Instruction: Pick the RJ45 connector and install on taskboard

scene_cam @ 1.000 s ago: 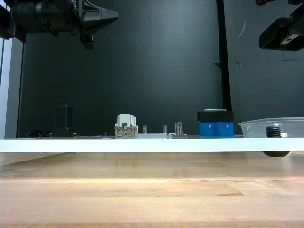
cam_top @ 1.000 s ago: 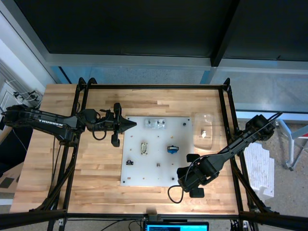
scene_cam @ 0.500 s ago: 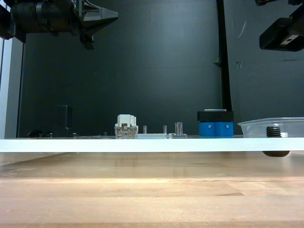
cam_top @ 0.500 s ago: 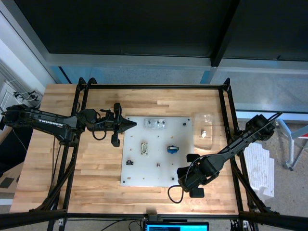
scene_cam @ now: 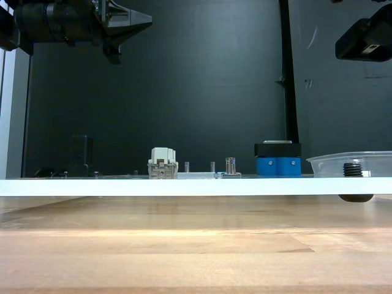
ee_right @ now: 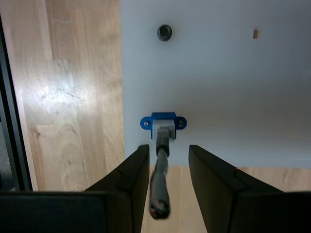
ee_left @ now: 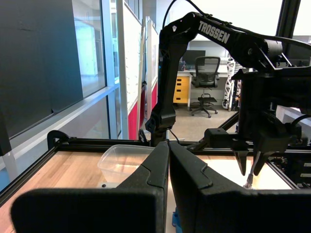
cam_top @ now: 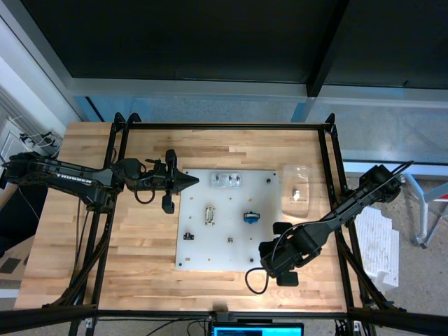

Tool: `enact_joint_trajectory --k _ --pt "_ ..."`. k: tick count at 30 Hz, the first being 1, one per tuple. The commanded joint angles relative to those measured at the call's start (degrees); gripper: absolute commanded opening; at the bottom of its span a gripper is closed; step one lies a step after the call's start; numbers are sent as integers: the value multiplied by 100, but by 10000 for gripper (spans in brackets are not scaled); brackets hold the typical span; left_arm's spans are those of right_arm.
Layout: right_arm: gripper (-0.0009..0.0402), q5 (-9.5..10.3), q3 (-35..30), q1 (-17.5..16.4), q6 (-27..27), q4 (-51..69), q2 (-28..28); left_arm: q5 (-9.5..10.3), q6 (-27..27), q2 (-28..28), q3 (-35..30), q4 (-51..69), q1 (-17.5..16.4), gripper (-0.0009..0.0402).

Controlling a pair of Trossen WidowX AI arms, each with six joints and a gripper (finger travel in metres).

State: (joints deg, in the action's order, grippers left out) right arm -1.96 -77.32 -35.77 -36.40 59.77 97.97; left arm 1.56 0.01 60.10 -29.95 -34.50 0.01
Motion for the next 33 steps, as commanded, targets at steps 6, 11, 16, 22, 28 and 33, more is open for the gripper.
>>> enact_joint_trajectory --k 6,11,16,22,28,33 --pt "164 0 -85 -20 -24 131 -289 -2 0 0 0 0 0 0" --pt "182 0 -85 -24 -66 131 -470 -2 0 2 0 0 -2 0" --pt "183 15 -85 -26 -68 131 -509 -2 0 2 0 -2 0 0" --pt "183 24 -85 -28 -68 129 -509 -2 0 2 0 -2 -2 0" --pt "177 28 -85 -24 -55 120 -555 -2 -2 2 0 0 0 0" --pt "161 48 -85 42 11 109 -859 -2 -2 2 0 0 -2 0"
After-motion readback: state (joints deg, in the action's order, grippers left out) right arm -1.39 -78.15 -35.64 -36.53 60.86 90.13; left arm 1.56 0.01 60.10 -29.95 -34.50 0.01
